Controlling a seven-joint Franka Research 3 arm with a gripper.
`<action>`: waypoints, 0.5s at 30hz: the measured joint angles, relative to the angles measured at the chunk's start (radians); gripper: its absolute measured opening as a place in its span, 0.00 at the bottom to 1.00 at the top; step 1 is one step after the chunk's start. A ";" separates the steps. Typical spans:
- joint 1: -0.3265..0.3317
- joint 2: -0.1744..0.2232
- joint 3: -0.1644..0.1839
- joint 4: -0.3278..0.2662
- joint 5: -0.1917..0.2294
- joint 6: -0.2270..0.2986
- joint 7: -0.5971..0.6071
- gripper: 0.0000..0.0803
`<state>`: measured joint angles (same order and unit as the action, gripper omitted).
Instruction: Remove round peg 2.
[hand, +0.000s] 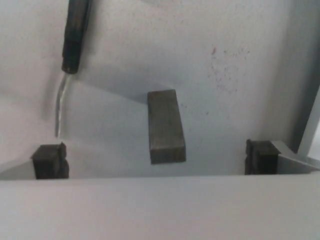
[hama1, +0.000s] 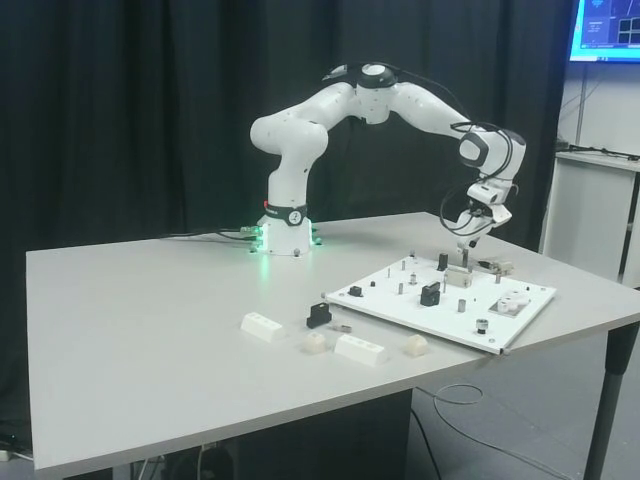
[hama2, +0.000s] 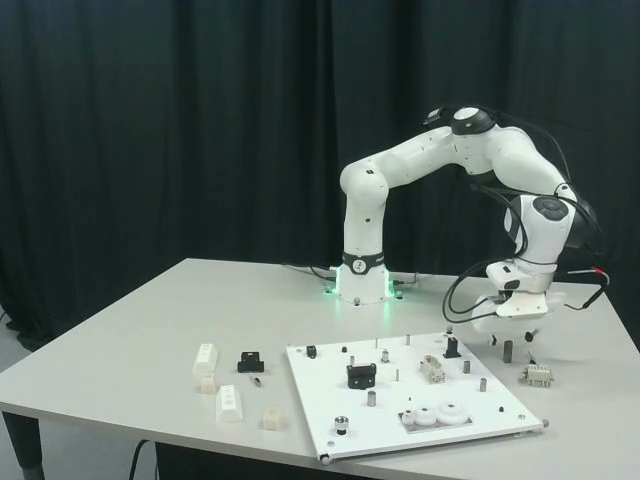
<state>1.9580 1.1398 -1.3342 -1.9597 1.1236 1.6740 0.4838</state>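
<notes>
While no peg is yet grasped, the step in hand appears to be the approach.

- Grey table (hama1: 150, 330): one, lying under the gripper and everything else.
- White arm (hama2: 440, 155): one, reaching out from its base, well behind the gripper.
- White board (hama2: 330, 420): one, its far edge directly beneath the gripper.
- Gripper (hand: 155, 160): one, hanging just above that edge. Its two black fingertips (hand: 50, 161) are spread wide and grip nothing.
- Long white blocks (hama1: 264, 325): two, well apart from the gripper, off the board's opposite side.
- Small white blocks (hama1: 414, 344): two, among the long ones.
- Black bracket (hama2: 250, 361): one, near those blocks.
- Black rectangular block (hand: 166, 127): one, lying flat beyond the fingertips, roughly midway between them.
- Upright pegs: about seven can be counted on the board in the second room view, though the smallest are hard to tell. No numbering shows, so which is round peg 2 cannot be read. The peg (hama2: 508, 351) just below the gripper is the likeliest candidate.

As a judgement, the next move calls for centring the spread fingers over that peg and descending along its axis. The fingers should then close on the shaft and draw it straight up, because a tilted pull could jam it in its hole.
</notes>
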 joint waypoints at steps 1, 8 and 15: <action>0.000 0.000 -0.003 0.001 -0.001 -0.006 0.000 0.96; 0.008 0.000 -0.029 0.005 -0.006 -0.040 0.000 0.99; 0.021 0.000 -0.052 0.005 -0.012 -0.054 0.000 1.00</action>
<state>1.9791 1.1394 -1.3864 -1.9545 1.1119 1.6205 0.4838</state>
